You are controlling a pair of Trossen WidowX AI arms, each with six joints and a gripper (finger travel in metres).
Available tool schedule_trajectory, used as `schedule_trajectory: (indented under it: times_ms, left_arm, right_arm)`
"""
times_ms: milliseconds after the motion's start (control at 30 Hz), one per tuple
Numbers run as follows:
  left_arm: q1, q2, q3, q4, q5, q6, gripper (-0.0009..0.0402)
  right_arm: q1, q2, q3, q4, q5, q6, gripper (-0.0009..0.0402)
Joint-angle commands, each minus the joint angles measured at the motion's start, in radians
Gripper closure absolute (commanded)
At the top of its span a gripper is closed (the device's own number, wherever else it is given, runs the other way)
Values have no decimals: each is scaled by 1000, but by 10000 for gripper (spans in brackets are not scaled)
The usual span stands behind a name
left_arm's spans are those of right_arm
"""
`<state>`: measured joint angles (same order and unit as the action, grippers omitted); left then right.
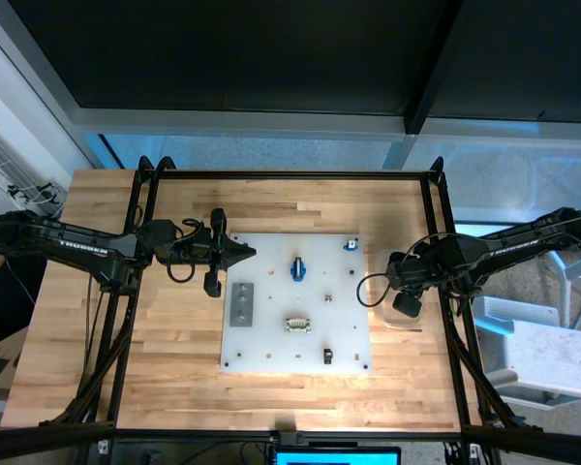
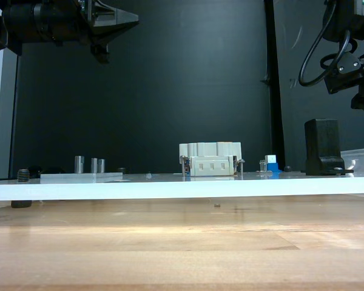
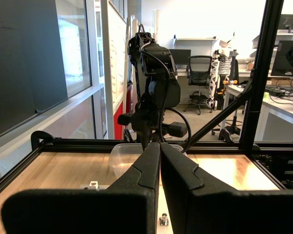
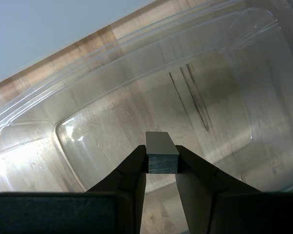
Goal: Pick the 16mm bar from the taskboard and place it in the container
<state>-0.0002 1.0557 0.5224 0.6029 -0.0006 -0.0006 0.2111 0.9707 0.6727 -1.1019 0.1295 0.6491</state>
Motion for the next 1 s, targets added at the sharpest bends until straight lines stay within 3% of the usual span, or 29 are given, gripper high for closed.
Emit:
schedule_trajectory:
  times_ms: [33, 500, 1000]
  left_arm:
    - [0, 0, 0, 0, 0, 0, 393]
    - [0, 0, 0, 0, 0, 0, 393]
    - [0, 0, 0, 0, 0, 0, 393]
  right_arm:
    - [1, 1, 0, 0, 0, 1, 288]
    - [1, 1, 0, 1, 1, -10, 200]
    - [1, 1, 0, 23, 1, -10, 192]
